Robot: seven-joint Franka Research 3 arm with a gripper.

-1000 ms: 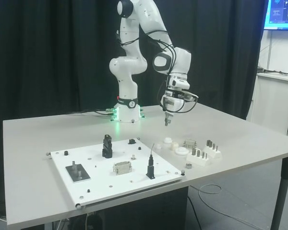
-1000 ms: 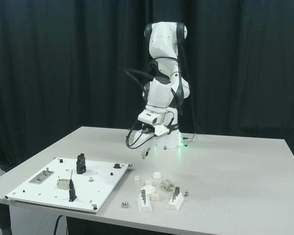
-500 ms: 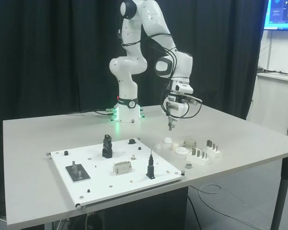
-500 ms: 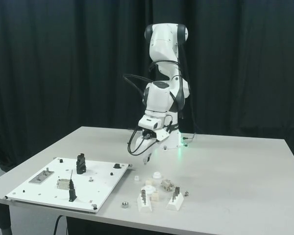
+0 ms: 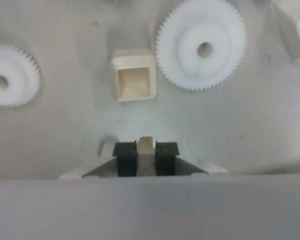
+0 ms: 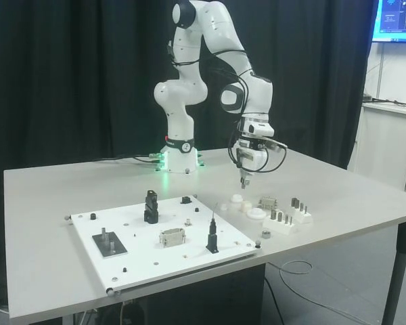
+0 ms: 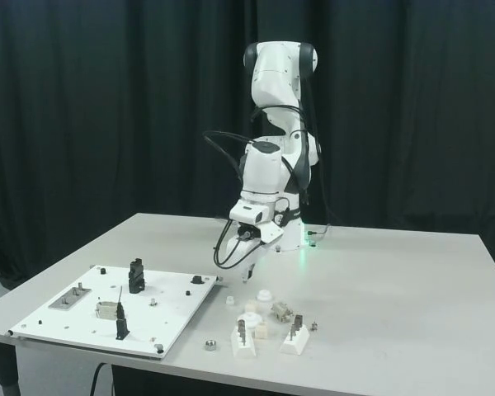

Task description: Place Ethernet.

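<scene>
Two jaws [image 5: 146, 159] clamp Ethernet plug [image 5: 146, 145], above grey table [image 5: 65, 135].

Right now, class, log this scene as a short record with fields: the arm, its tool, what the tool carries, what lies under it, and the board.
arm: white arm bolted on the grey table
tool: tool hangs above the loose parts beside the board, shut
carried: small pale piece sits between the black fingertips
below: large white gear, small white gear, square open-topped block
board: white board with black fixtures, apart from the tool
</scene>
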